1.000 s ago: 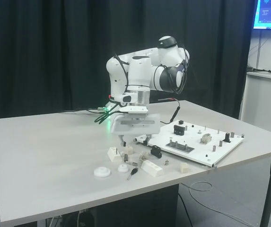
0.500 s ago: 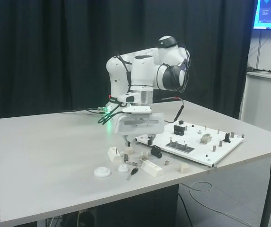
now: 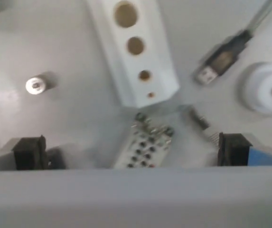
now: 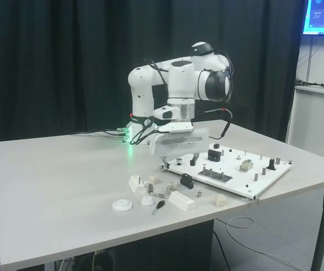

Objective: Remove square peg 2.

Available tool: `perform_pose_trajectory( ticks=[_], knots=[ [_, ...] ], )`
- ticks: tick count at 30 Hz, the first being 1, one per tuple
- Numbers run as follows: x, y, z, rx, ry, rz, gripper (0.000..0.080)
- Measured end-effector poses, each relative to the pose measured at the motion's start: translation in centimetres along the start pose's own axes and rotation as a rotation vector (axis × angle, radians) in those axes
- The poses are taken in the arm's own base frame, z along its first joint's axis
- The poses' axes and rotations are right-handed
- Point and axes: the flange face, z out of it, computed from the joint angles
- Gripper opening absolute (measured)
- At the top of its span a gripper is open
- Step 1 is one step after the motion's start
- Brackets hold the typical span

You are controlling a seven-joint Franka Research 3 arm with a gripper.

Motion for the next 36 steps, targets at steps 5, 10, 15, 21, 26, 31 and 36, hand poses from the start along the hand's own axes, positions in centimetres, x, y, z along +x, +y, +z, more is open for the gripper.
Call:
perform_pose_trajectory(
  ticks=[5,10,15,21,26,31,36],
  knots=[
    [-1.4,-1.2,-0.3,-0.017,-0.025,0.011,0.08],
    [-2.9,-2.3,-0.3,-0.035,-0.049,0.014,0.08],
    [-4.5,-3.4,-0.2,-0.053,-0.075,0.008,0.08],
    [-7.0,-4.3,-0.3,-0.074,-0.107,-0.015,0.08],
    [-9.4,-5.0,-0.4,-0.093,-0.128,-0.041,0.08],
    [-12.0,-5.7,-0.6,-0.105,-0.133,-0.07,0.08],
    [-14.5,-6.3,-0.8,-0.107,-0.134,-0.099,0.08]
  ],
)
